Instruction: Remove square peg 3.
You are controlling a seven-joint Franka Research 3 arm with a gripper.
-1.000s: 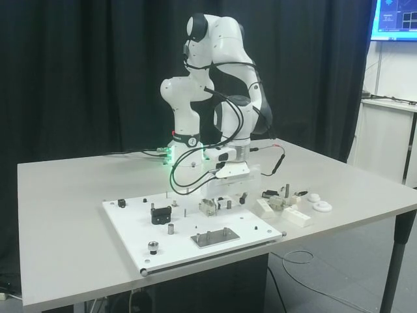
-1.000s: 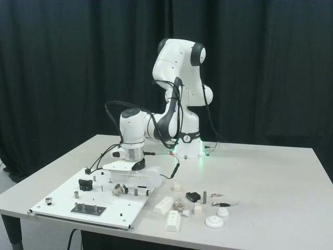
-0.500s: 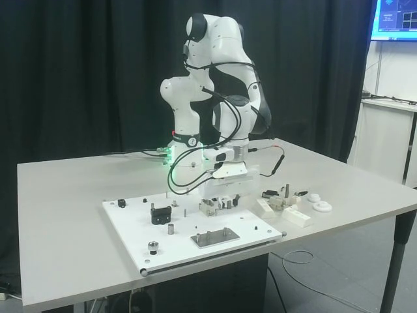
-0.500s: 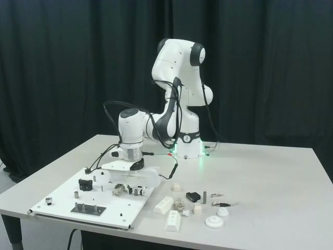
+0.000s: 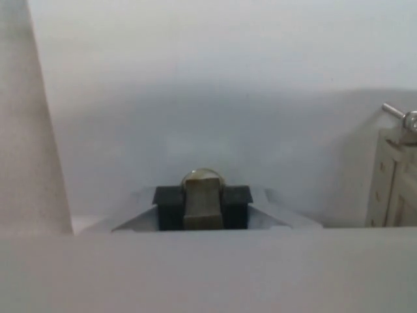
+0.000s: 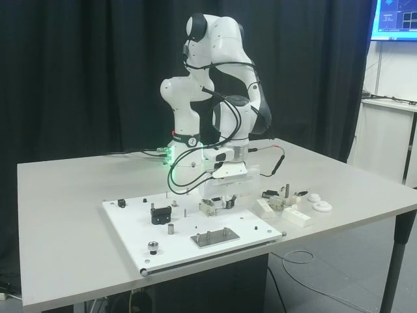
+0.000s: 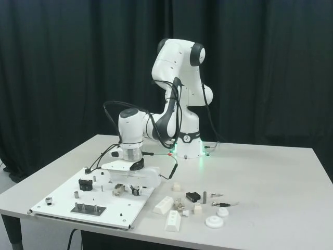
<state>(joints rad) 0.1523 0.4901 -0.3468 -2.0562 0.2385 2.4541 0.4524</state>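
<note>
Gripper (image 5: 202, 208): black fingers closed on the peg (image 5: 202, 195), held between the pads. Peg sits low over the white board (image 6: 195, 228). We'd lift straight up, no tilt, keeping grip firm. Loose white blocks (image 7: 169, 213) lie well beyond the fingers.

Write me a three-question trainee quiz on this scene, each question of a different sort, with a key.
1. True or false: the gripper is above the white board.
2. In the wrist view, what sits between the black finger pads?
A. a square peg
B. a white disc
C. a coiled cable
3. Fill in: the light at the arm's base glows ____.

Key: 1 true; 2 A; 3 green.
</note>
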